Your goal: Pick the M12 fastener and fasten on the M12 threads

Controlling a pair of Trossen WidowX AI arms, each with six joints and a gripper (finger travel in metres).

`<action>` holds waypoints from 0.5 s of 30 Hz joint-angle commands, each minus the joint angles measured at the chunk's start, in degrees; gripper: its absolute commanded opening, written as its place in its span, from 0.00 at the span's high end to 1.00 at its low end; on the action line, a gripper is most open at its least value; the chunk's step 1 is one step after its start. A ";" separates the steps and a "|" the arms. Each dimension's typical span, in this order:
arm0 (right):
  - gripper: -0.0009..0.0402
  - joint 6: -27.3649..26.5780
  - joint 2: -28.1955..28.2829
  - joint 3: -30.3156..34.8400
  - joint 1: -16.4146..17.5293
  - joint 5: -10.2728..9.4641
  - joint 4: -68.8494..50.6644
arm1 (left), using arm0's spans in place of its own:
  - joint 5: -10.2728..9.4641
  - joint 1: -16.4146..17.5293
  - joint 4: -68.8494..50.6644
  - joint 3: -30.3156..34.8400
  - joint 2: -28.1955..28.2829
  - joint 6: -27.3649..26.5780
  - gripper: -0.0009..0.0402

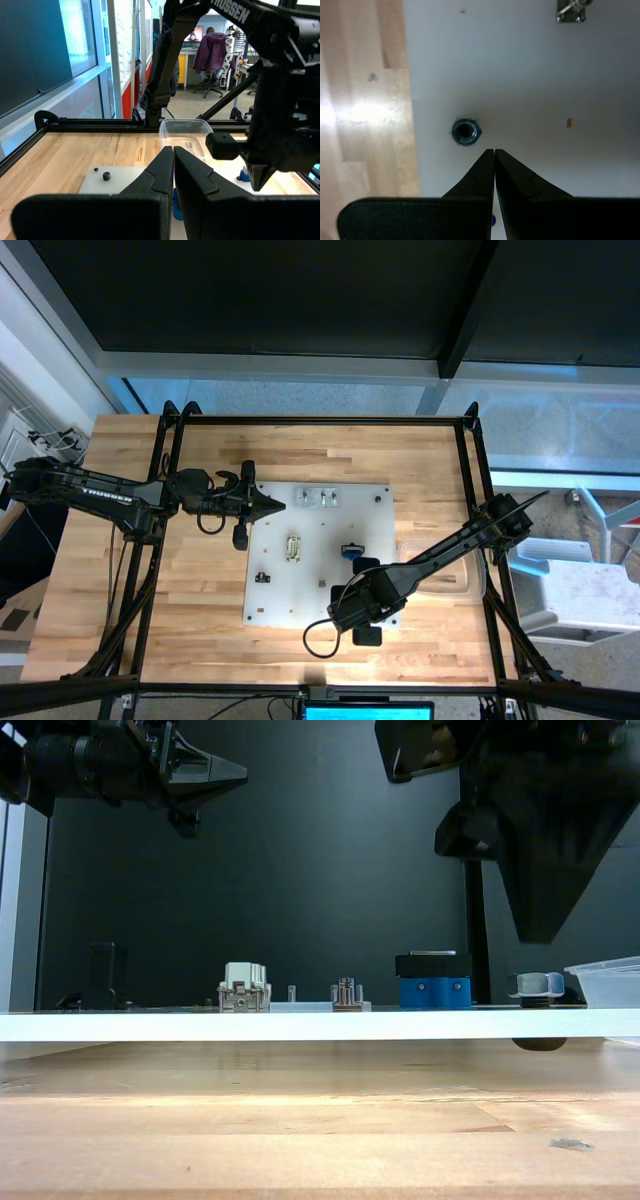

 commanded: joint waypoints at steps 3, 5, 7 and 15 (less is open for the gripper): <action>0.98 0.22 1.14 -0.35 0.17 0.68 0.66 | 0.02 0.02 -0.02 0.00 0.02 0.02 0.98; 0.98 0.22 1.11 -0.35 0.17 0.70 0.68 | 0.02 0.00 0.07 0.00 0.02 0.02 0.98; 0.98 0.15 1.42 -0.35 0.20 0.81 0.70 | 0.02 0.02 -0.07 0.00 0.02 0.02 0.98; 0.98 0.11 1.40 -0.50 0.26 0.81 1.18 | 0.02 0.00 0.00 0.00 0.02 0.02 0.98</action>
